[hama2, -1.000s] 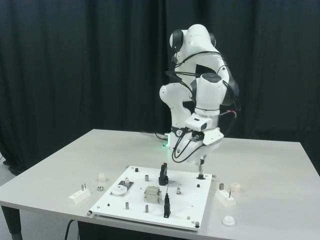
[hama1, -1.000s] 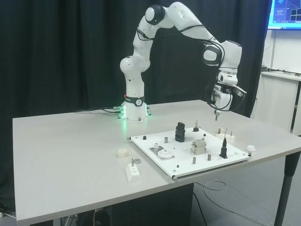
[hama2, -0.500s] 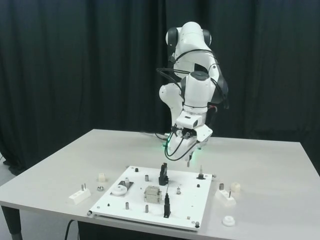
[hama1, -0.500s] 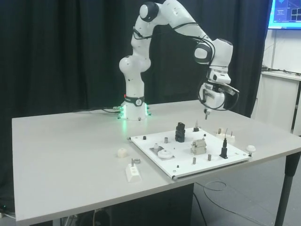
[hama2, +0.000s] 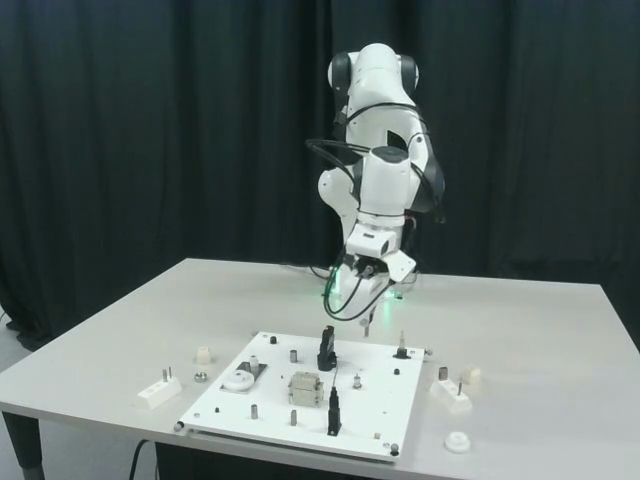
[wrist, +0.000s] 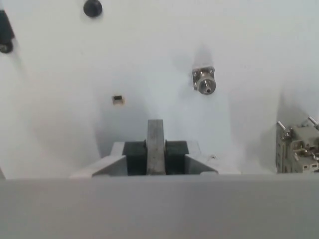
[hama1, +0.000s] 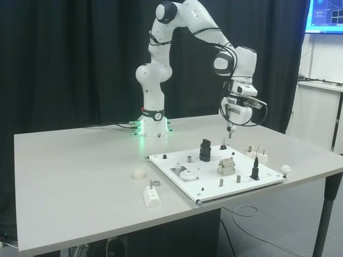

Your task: Insert square peg 2.

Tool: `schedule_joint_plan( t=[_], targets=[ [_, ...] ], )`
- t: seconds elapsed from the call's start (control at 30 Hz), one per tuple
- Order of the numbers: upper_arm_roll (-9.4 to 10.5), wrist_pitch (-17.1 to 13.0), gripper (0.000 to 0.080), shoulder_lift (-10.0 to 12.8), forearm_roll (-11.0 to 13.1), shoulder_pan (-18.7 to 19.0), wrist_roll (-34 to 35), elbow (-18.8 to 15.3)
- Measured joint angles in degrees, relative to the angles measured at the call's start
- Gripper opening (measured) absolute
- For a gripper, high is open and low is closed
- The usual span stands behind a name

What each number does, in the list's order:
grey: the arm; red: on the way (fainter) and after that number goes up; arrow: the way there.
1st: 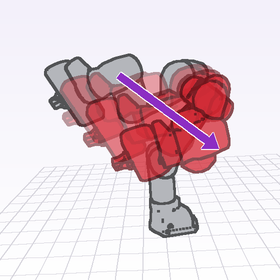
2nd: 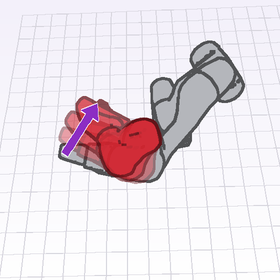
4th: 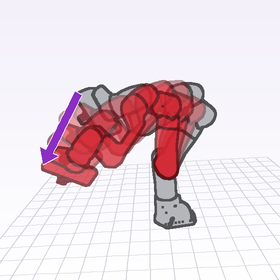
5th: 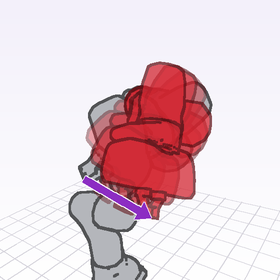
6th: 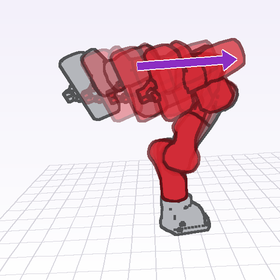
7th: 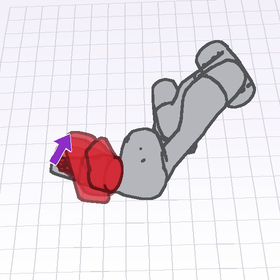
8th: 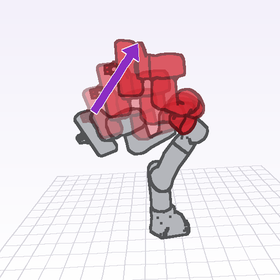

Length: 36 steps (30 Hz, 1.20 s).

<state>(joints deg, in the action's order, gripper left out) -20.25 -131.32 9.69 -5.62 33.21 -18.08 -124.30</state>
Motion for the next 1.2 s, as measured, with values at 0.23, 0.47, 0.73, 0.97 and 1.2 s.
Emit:
schedule_joint_plan(
  t=[0.23,0.47,0.73,0.97,1.2],
  targets=[
    [0.0,-4.22,0.0074,-1.37,-1.58,-0.77,-1.12,-3.69],
    [0.0,-8.21,0.0074,-2.47,-1.94,-1.86,-3.15,-7.23],
    [0.02,-9.83,0.0074,-3.11,-1.93,-2.66,-5.37,-9.37],
    [0.21,-9.83,0.0074,-3.17,-1.87,-2.76,-5.43,-9.7],
    [0.67,-9.82,0.0074,-3.18,-1.87,-2.76,-5.43,-10.14]
  ],
)
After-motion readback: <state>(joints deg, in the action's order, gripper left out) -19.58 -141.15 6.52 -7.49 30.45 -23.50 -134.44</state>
